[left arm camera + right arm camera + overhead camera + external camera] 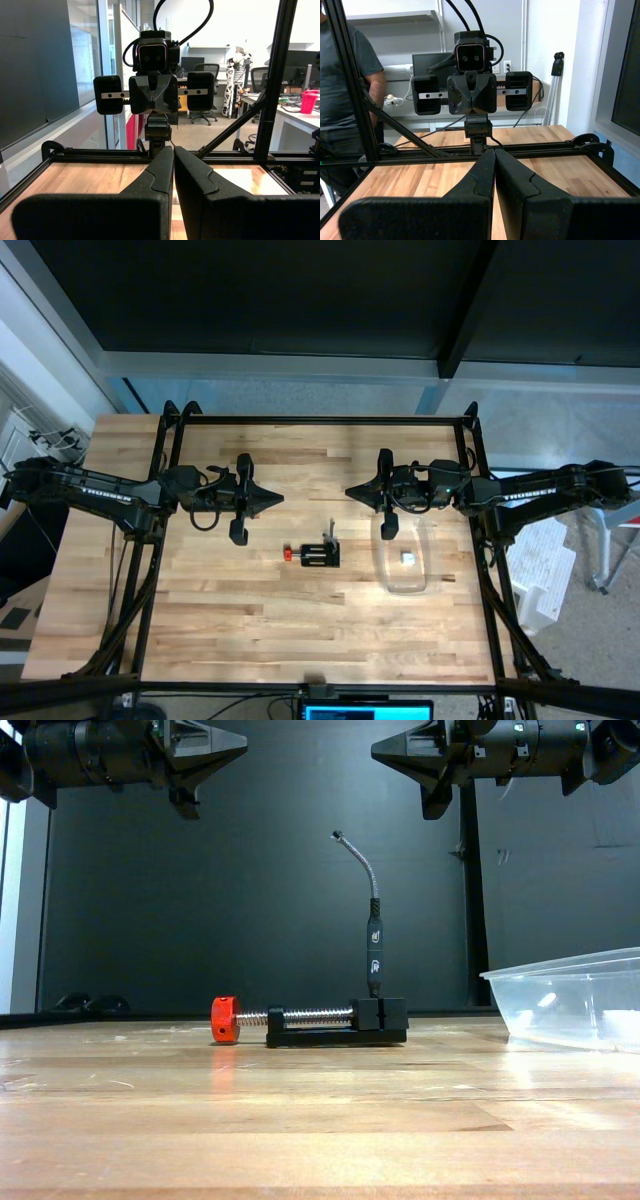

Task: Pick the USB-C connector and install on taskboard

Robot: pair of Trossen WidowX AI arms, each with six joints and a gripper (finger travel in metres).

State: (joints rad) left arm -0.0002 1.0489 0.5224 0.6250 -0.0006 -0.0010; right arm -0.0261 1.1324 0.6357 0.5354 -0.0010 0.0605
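One black connector (374, 948) stands upright on one vise (335, 1020), free of both grippers. Grey cable (362, 870) curls up from it. One red knob (225, 1019) at vise's left end. One clear tray (570, 1000) right of vise, apart, with one white block (407, 558) inside. Two grippers, both high over table (300, 1120). Left gripper (278, 499) far-left of vise, right gripper (350, 490) far-right. Both jaws pressed together, holding nothing. Open room between them above vise.

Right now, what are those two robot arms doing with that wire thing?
Nothing is being held. The black connector stands by itself on the vise, its grey cable curving up. The left gripper and right gripper are both shut and empty, hanging high above the table. A white block lies in the clear tray.
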